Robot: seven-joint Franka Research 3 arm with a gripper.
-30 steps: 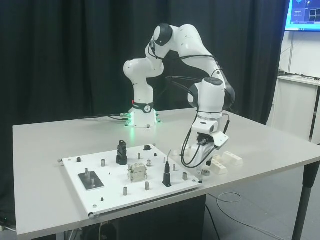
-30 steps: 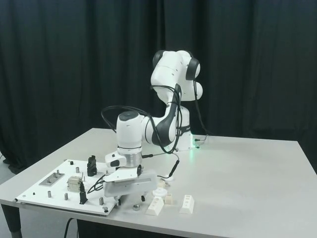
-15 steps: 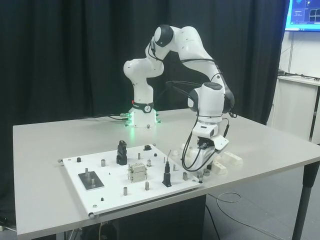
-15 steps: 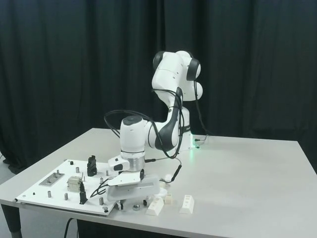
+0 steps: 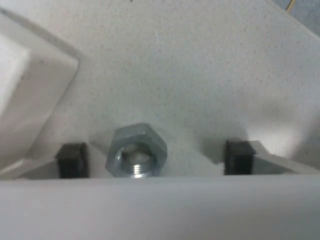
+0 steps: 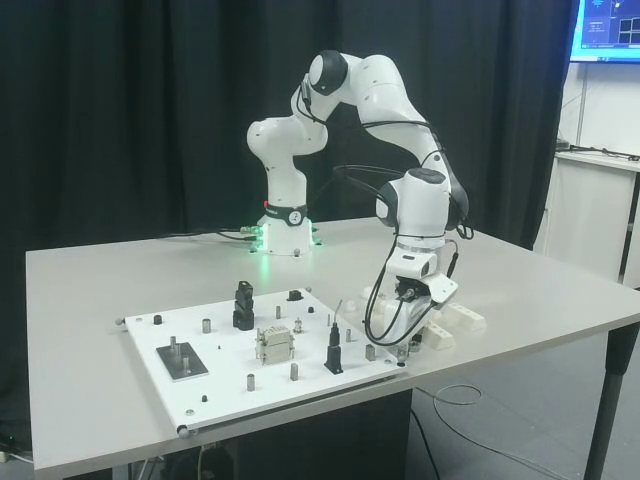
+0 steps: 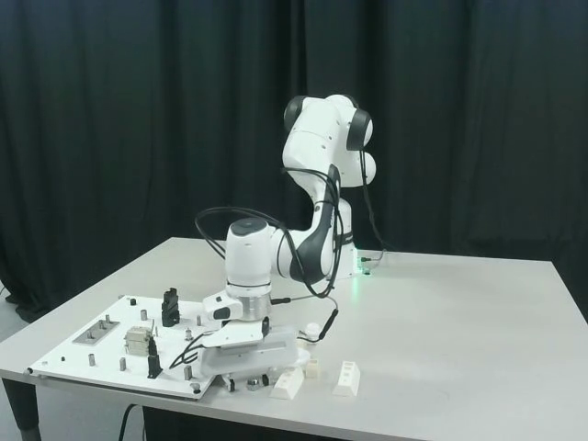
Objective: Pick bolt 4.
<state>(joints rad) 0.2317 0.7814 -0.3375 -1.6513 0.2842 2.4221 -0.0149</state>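
Bolt 4 (image 5: pixel 136 152) is a grey metal hex piece with a hole in its middle, lying on the grey table. In the wrist view it lies between my two black fingertips (image 5: pixel 72 160), nearer one of them, with a gap on each side. My gripper (image 5: pixel 155 159) is open and low over the table. In the first room view the gripper (image 6: pixel 408 345) hangs just past the white board's near right corner. In the second room view the bolt (image 7: pixel 252 382) shows under the gripper (image 7: pixel 248 381).
The white board (image 6: pixel 220 372) with black and grey parts lies beside the gripper. White blocks (image 6: pixel 465 318) lie close on the other side; one white block (image 5: pixel 25 95) fills a corner of the wrist view. The table's front edge is close by.
The arm has come down and shifted slightly toward the bolt, so the open fingers now stand low on either side of it.
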